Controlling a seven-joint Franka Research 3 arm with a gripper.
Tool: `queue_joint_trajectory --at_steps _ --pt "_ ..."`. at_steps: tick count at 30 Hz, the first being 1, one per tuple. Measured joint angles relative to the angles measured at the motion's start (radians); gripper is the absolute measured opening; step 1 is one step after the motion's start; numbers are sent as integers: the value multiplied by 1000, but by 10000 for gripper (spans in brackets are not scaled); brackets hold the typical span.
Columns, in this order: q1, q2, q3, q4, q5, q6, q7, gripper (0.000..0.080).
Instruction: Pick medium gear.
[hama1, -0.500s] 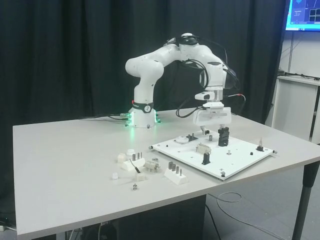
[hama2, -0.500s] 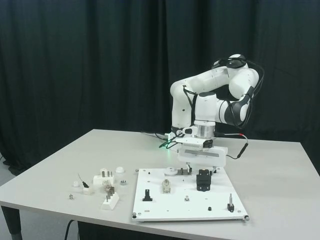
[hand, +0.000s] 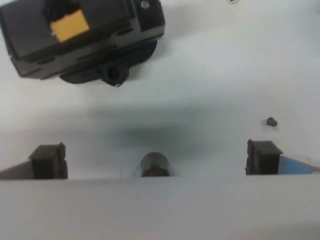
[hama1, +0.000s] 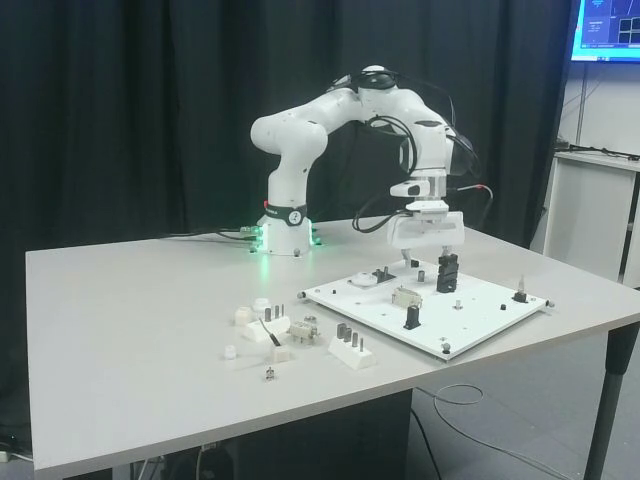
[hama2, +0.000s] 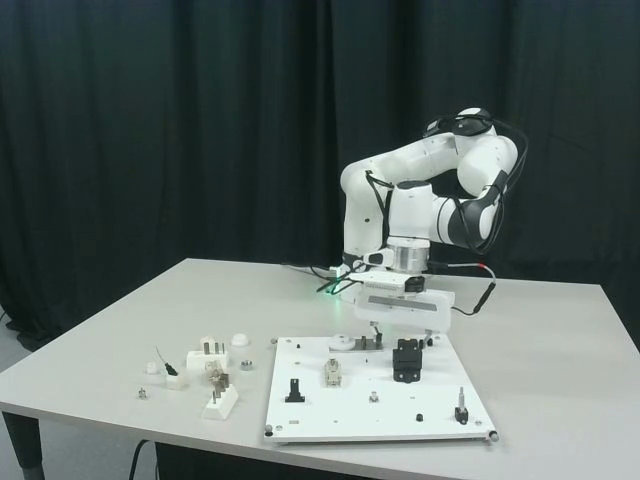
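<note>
So the gripper (hand: 155, 161) is hanging just above the white board (hama1: 480, 325), over its far edge, the one nearest the arm's base. Honestly, I can't pick out the medium gear for sure. My best guess is the white round piece (hama2: 340, 343) sitting on the board by that far edge, just beside where the gripper is. In the wrist view there's no gear between the fingertips, only a short grey peg (hand: 154, 165) standing on the board.

If I were doing this step, I'd first make sure the right part is centred between the fingertips (hand: 48, 161). Right now the peg is what's lined up, so the arm probably has to slide along the far edge towards that round piece. Then go straight down, wrist level, and close gently on opposite sides of the rim so it doesn't tip or pop out. Watch the black block (hand: 82, 37) nearby; it's close enough that a wide finger could clip it. There's also a tiny black screw (hand: 271, 121) on the board, near one finger.

Gripper state: spread wide, fingers well apart, holding nothing and touching nothing as far as I can see.
</note>
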Motion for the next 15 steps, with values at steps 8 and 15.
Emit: queue_joint_trajectory --at_steps 8,15 --pt "-4 0 -11 0 -3 0 0 800" --pt "-14 0 -17 3 -8 0 -2 800"
